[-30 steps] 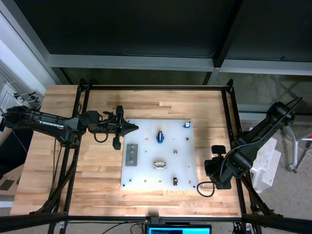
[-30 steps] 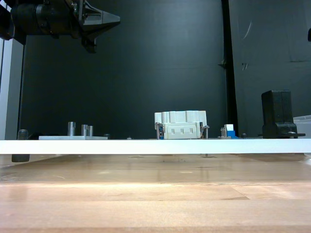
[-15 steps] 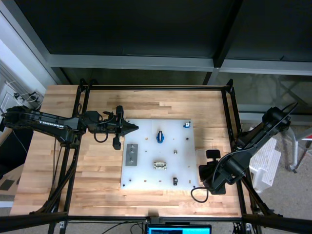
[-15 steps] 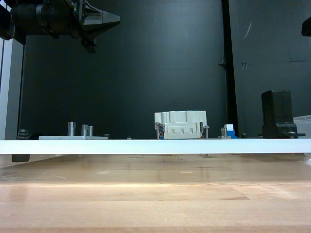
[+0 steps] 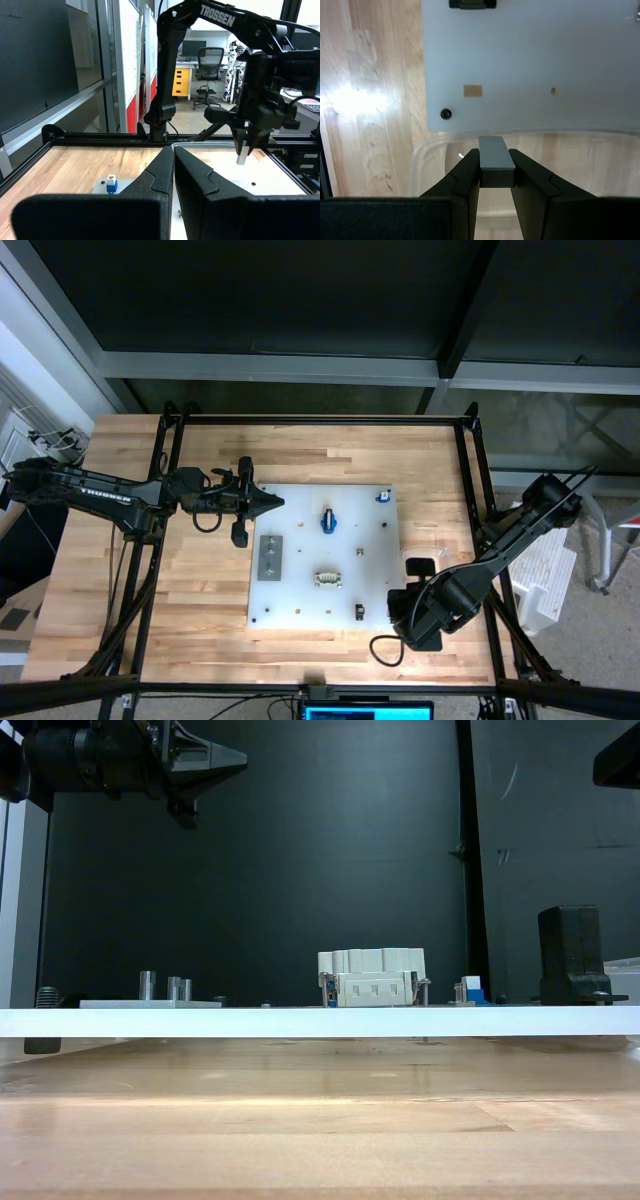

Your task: Pick the 16mm bar and install on taskboard

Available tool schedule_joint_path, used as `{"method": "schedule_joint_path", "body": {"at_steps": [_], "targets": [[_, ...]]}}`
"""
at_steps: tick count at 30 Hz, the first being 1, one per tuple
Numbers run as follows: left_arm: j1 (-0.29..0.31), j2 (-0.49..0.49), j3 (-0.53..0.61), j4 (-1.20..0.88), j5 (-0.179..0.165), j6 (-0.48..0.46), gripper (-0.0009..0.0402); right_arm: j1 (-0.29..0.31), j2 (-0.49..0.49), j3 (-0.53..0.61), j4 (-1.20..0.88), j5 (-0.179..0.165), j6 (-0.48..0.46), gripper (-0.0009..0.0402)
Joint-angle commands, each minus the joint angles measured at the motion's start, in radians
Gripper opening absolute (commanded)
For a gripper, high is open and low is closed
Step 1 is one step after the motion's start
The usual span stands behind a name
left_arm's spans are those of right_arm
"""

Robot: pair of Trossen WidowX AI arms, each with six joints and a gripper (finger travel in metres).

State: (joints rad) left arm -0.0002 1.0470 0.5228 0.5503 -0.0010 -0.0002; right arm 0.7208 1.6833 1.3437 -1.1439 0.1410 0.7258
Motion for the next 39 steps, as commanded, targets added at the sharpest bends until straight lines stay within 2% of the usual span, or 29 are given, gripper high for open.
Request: {"method": "schedule_joint_path", "body": {"at_steps": [1,25,39], "targets": [[0.000,0.000,0.000,0.000,0.000,0.000,0.0000,-0.008,0.018,0.005,0.014,0.000,-0.002,0.0007],[0.000,0.000,0.000,0.000,0.000,0.000,0.0000,-0.033,0.139,0.044,0.099,0.009,-0.027,0.0007],[0.000,0.000,0.000,0.000,0.000,0.000,0.0000,-0.034,0.147,0.013,0.124,0.008,-0.027,0.0007]]}}
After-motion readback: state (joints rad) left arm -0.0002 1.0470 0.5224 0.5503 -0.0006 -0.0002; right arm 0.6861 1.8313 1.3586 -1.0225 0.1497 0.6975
